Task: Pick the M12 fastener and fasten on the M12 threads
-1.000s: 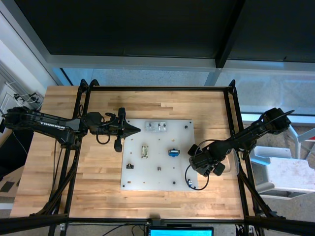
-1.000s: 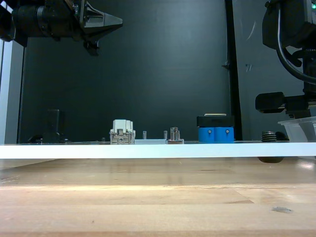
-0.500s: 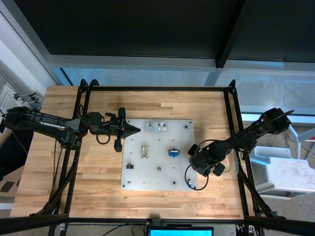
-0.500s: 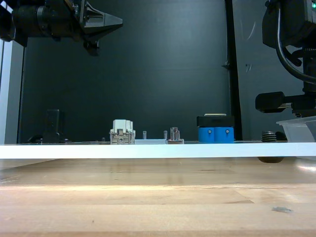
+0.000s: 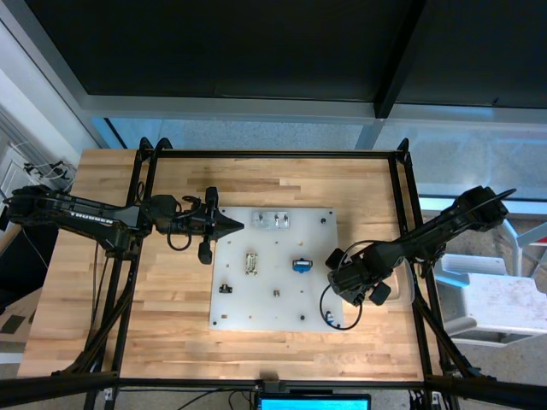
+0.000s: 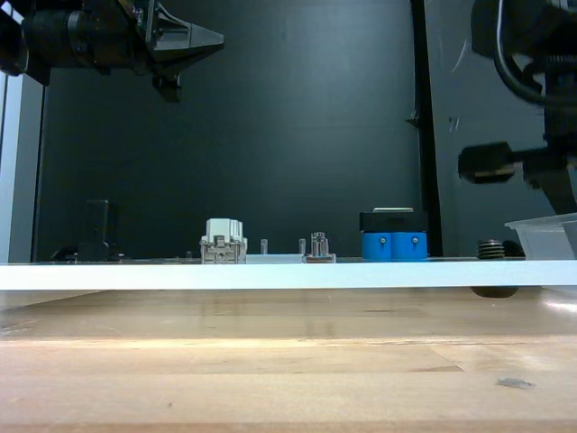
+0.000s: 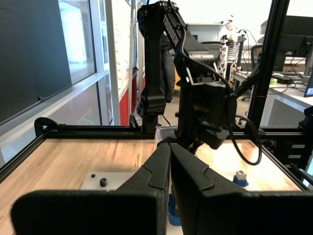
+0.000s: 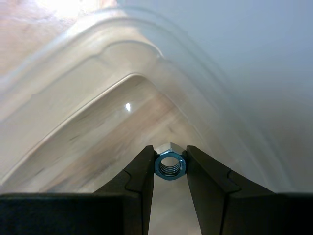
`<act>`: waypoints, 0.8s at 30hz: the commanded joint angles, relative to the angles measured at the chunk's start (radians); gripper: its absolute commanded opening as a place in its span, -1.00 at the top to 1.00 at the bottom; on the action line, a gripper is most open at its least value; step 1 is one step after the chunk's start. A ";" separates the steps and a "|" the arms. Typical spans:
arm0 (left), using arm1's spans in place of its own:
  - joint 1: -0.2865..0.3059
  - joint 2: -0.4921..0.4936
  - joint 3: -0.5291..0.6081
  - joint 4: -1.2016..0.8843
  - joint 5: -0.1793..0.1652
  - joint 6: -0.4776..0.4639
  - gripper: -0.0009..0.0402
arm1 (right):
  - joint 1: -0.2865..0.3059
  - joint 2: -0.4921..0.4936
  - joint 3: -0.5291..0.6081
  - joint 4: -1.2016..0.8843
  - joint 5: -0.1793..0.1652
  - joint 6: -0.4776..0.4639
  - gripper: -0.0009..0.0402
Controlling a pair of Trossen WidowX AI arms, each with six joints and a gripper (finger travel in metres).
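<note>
The only legible marking is white lettering along the left arm (image 5: 85, 219), apparently reading TROSSEN.

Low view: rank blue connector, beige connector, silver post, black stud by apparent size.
Largest: blue connector
beige connector
silver post and stud look alike, unranked.
The left gripper hangs shut above the board's left edge; right gripper holds the nut over the tray.

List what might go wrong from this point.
1. The right gripper pinches the nut only at the tips of its fingers above the clear tray; it may slip or twist in transit.
2. A tilted nut might cross-thread on the bare stud.
The left gripper, shut, hangs over the far left edge of the board, out of the way.
</note>
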 commanded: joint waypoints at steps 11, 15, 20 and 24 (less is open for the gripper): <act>0.000 0.000 0.000 0.000 0.000 0.000 0.96 | 0.008 0.054 0.337 -0.322 -0.005 -0.166 0.88; 0.000 0.000 0.000 0.000 0.000 0.000 0.96 | 0.012 0.126 0.460 -0.380 -0.004 -0.229 0.88; 0.000 0.000 0.000 0.000 0.000 0.000 0.96 | 0.029 0.222 0.571 -0.400 -0.003 -0.297 0.88; 0.000 0.000 0.000 0.000 0.000 0.000 0.96 | 0.049 0.299 0.641 -0.399 -0.004 -0.299 0.88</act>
